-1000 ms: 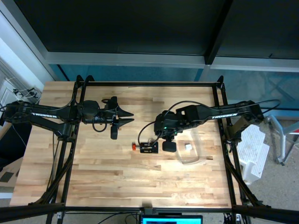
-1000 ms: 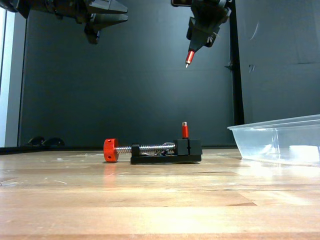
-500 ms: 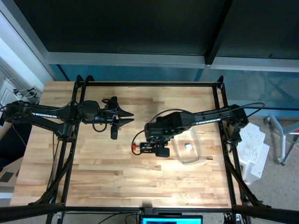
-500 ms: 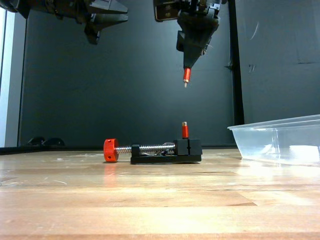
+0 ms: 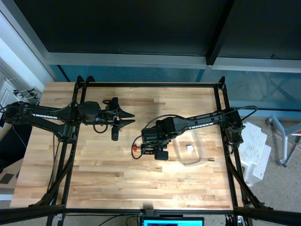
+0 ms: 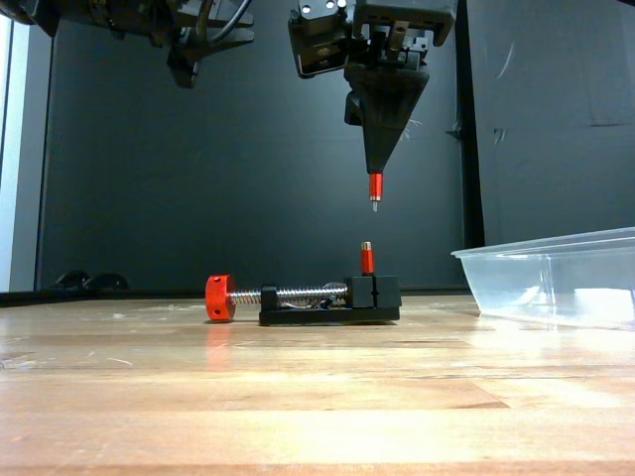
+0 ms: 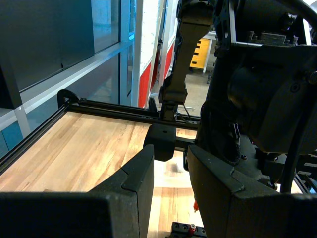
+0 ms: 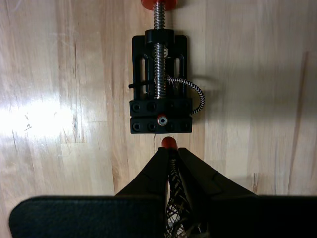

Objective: Pick the rca connector and install on the hub

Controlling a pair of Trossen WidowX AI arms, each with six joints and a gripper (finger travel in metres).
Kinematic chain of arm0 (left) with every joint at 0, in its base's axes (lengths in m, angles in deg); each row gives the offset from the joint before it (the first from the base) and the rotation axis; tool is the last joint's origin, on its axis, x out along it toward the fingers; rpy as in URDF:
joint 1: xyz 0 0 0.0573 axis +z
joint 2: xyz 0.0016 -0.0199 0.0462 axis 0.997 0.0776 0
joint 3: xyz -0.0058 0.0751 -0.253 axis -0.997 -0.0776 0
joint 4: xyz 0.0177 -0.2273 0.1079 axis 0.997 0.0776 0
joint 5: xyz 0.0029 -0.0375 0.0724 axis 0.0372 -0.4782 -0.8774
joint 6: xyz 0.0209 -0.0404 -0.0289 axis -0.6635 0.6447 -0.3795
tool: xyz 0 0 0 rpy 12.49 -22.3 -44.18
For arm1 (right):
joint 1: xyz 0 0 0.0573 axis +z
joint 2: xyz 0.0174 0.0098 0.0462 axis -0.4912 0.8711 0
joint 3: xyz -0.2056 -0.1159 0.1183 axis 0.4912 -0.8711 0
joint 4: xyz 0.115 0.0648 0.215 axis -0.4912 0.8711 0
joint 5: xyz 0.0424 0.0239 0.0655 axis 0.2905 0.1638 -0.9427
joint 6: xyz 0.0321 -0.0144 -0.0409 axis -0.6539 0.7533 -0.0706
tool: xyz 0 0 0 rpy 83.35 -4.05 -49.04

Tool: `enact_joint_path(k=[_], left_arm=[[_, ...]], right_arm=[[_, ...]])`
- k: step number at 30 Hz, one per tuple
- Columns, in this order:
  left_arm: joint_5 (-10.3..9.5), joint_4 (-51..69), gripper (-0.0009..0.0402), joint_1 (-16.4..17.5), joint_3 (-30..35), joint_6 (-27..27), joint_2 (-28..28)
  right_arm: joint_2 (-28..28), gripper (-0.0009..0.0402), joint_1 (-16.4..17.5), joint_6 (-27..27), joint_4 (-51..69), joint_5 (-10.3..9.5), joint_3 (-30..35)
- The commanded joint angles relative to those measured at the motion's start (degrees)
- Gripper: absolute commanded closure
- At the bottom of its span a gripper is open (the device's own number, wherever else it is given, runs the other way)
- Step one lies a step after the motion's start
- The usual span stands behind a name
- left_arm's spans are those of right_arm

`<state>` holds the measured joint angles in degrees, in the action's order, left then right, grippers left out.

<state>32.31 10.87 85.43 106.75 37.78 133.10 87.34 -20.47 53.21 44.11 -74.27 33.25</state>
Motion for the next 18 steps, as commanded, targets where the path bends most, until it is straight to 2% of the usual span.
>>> enact_joint_path(k=[1, 10, 18], left_arm=[[0.0, 0.0, 0.0303, 0.02, 0.04, -0.02, 0.0], [0.0, 0.02, 0.0303, 0.02, 0.04, -0.02, 0.0], [0.0, 0.02, 0.0303, 0.02, 0.04, -0.02, 0.0]], right_arm=[[-0.07, 0.0393, 0.07, -0.42, -0.57, 0.13, -0.09], [0.92, 0.0393, 0.11, -0.46, -0.68, 0.15, -0.09], [1.81, 0.0393, 0.26, -0.48, -0.44, 1.03, 0.35]])
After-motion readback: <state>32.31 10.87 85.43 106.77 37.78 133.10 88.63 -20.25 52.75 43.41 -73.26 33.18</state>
